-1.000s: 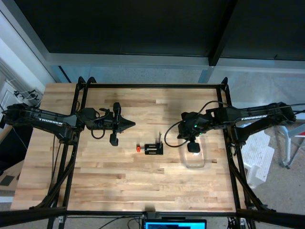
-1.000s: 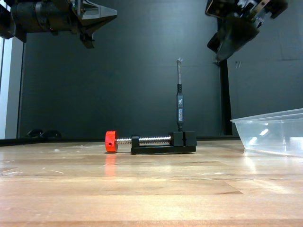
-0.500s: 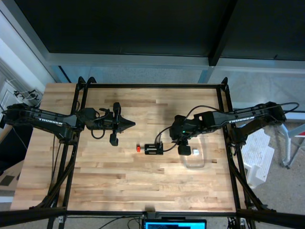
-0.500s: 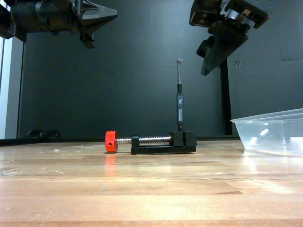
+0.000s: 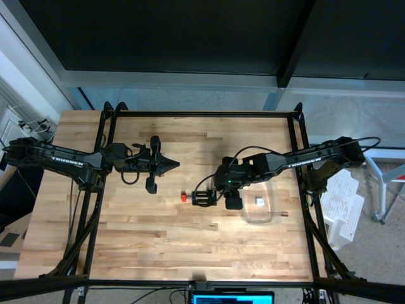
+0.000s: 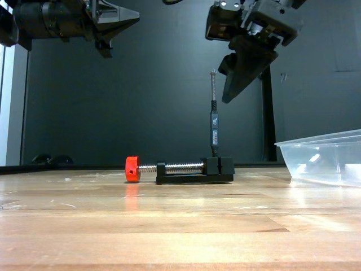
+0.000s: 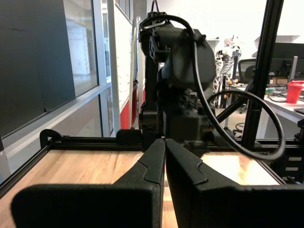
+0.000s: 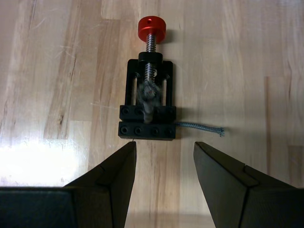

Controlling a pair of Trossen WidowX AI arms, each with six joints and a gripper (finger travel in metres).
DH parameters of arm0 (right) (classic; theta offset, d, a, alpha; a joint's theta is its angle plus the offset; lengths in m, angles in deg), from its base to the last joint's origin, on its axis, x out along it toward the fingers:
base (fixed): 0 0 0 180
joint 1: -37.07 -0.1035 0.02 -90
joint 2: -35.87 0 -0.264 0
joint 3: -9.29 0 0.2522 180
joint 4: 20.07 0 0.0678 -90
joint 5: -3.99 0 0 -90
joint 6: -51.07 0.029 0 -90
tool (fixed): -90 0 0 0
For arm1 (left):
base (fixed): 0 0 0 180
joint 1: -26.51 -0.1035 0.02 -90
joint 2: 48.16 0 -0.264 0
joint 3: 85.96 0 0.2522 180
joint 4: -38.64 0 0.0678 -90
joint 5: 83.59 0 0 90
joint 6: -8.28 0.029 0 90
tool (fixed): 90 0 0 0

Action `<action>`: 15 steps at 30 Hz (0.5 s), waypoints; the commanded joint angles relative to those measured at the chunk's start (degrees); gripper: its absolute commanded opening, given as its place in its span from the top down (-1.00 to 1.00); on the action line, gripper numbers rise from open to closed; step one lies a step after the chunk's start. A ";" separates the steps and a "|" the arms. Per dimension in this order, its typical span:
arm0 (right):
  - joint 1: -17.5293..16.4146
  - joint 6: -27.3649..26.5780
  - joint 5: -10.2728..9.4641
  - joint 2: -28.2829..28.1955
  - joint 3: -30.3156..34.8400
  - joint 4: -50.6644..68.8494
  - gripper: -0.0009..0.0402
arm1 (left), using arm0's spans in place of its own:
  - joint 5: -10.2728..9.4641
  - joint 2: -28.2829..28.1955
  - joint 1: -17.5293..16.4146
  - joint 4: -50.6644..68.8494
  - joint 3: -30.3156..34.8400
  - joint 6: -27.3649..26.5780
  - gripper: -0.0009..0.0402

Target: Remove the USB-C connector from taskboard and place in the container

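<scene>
Since a second ago the right gripper (image 5: pixel 233 202) has swung inward from above the tray and now hangs beside the block; nothing else has shifted. At the left, the left gripper (image 5: pixel 174 164) hovers high over the pale wooden table (image 5: pixel 145 253), its fingers pressed together, well apart from everything. Mid-table sits the black block (image 5: pixel 204 197), red knob (image 5: pixel 184 197) pointing left, and the thin dark plug (image 6: pixel 214 127) stands upright in its right end. The right gripper, fingers spread, hangs just right of the plug without touching it. Further right lies the clear tray (image 5: pixel 248 218), holding a small white piece (image 5: pixel 259 202). Black frame rails (image 5: pixel 202 114) edge the table, with a dark wall (image 6: pixel 169 113) behind it.
</scene>
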 commanded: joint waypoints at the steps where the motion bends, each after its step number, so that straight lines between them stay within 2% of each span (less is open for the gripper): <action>1: -0.74 -0.20 -0.11 -3.13 2.16 0.76 0.12 | 0.00 -0.02 0.00 0.00 0.00 0.00 0.96; 8: -1.07 -0.37 -0.04 -8.81 6.86 3.17 0.12 | 0.02 0.00 0.00 0.00 0.00 0.00 0.96; 15: -1.09 -0.35 0.50 -10.62 7.87 2.86 0.11 | 0.02 0.00 0.00 0.00 0.00 0.00 0.96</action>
